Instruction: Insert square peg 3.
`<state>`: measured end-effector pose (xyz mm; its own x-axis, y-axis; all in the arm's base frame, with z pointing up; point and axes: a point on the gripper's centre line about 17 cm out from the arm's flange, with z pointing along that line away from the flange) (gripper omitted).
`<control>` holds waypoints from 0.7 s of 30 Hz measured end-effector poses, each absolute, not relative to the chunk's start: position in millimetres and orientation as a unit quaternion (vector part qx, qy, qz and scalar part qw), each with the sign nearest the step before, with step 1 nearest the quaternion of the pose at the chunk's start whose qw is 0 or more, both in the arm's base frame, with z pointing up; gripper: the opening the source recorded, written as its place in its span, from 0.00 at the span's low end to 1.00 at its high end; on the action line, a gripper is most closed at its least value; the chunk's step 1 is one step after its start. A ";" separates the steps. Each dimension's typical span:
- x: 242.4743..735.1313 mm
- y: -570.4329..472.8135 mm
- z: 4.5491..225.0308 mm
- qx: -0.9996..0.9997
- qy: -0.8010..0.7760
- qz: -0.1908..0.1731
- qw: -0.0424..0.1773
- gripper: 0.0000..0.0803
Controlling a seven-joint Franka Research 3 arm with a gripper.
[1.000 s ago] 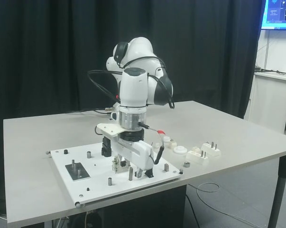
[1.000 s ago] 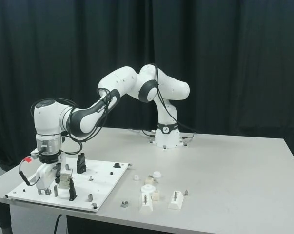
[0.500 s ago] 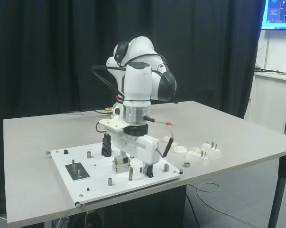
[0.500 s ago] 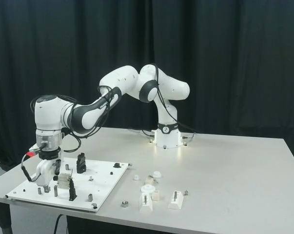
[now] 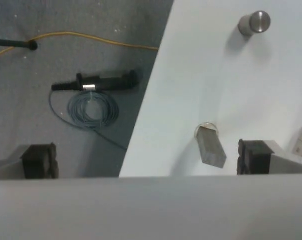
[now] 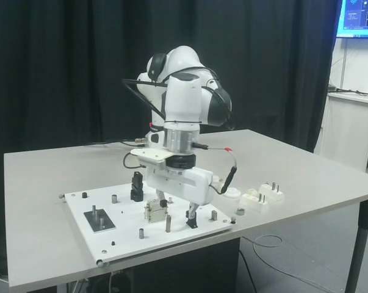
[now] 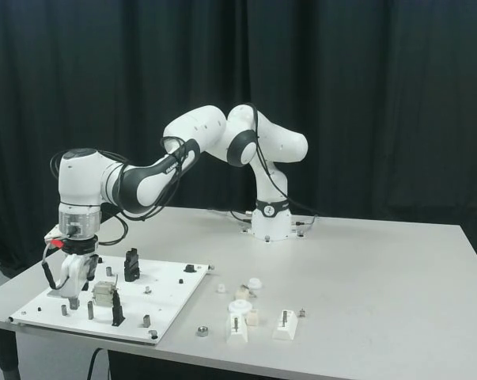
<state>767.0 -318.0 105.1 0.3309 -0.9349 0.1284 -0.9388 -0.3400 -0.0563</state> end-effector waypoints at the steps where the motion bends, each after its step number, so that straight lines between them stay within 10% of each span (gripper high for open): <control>1: 767.6 -317.8 105.2 0.816 -0.574 0.070 0.014 1.00; 21: 775.5 -311.6 94.9 0.806 -0.587 0.078 0.009 1.00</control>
<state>775.5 -311.6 94.9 0.2988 -0.9447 0.1354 -0.9474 -0.3107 -0.0770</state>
